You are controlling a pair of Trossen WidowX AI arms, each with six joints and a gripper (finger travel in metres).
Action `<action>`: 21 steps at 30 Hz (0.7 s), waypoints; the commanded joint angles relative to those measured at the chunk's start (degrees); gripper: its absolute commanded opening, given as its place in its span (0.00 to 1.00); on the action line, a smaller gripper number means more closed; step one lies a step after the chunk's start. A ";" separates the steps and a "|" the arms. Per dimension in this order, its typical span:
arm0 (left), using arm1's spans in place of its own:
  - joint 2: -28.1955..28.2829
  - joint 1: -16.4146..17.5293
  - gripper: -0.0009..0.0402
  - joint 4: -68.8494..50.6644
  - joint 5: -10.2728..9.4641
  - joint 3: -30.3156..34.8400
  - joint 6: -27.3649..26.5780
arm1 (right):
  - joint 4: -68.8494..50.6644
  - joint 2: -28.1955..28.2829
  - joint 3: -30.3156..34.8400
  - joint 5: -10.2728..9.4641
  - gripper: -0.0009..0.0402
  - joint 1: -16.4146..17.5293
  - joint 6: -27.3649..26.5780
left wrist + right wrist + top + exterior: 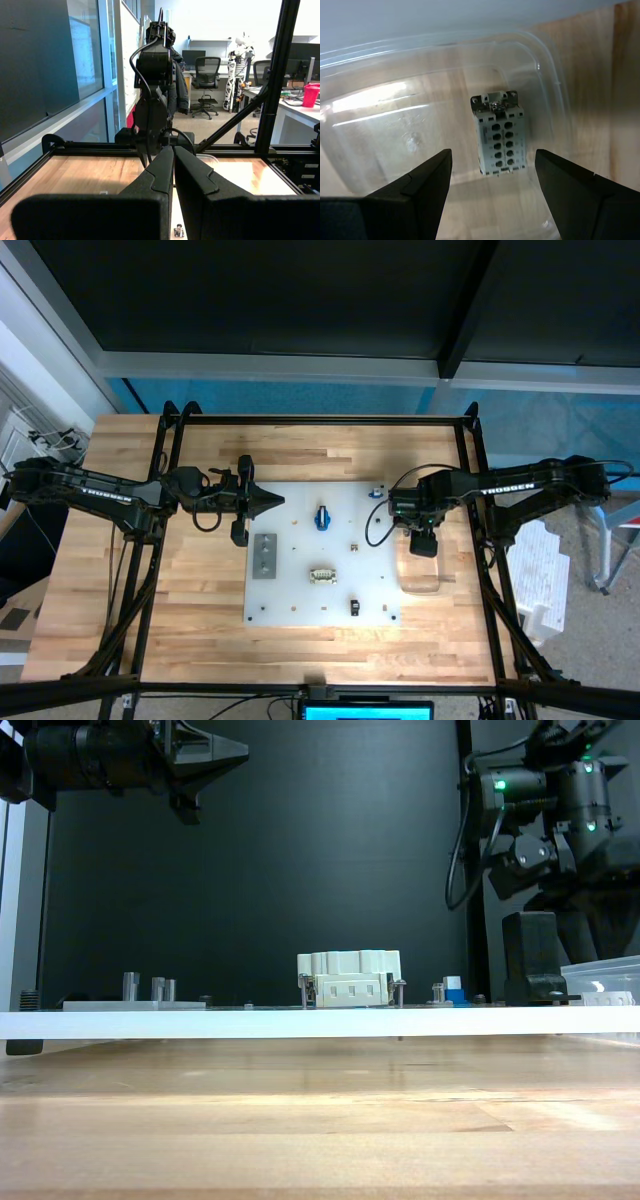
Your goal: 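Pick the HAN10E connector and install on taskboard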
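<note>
The wooden table (pixel 150 620) carried the taskboard (pixel 300 600) flat at its middle. The left arm (pixel 90 495) reached in from its side and the right arm (pixel 530 480) from the other. A clear plastic tray (pixel 420 580) sat on the wood just beside the taskboard's right edge.

The left gripper (pixel 279 501) hung well above the board's far left corner, pointing toward the right, its two fingers (pixel 165 165) pressed together with nothing between them. The right gripper (pixel 424 542) pointed straight down over the tray, its fingers (pixel 427 175) spread wide and empty.

On the board the grey metal block (pixel 265 556) lay near the left edge, the beige socket (pixel 322 576) stood near the centre, and the blue knob (pixel 322 517) sat farther back. A small black part (pixel 355 607) was close to the near edge.

The HAN10E connector (pixel 497 135) lay on the tray's floor, contact holes facing up, near one curved wall of the tray. In the right wrist view it showed in the gap between the open fingers, touched by neither
</note>
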 commanded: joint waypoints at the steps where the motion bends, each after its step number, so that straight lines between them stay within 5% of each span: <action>1: 0.02 0.02 0.02 0.02 0.00 0.02 0.02 | 1.79 -0.09 -1.55 2.10 0.59 0.07 0.39; 21: 0.02 0.00 0.02 0.02 0.00 0.02 0.02 | 5.49 -0.09 -4.66 3.04 0.59 0.26 -1.44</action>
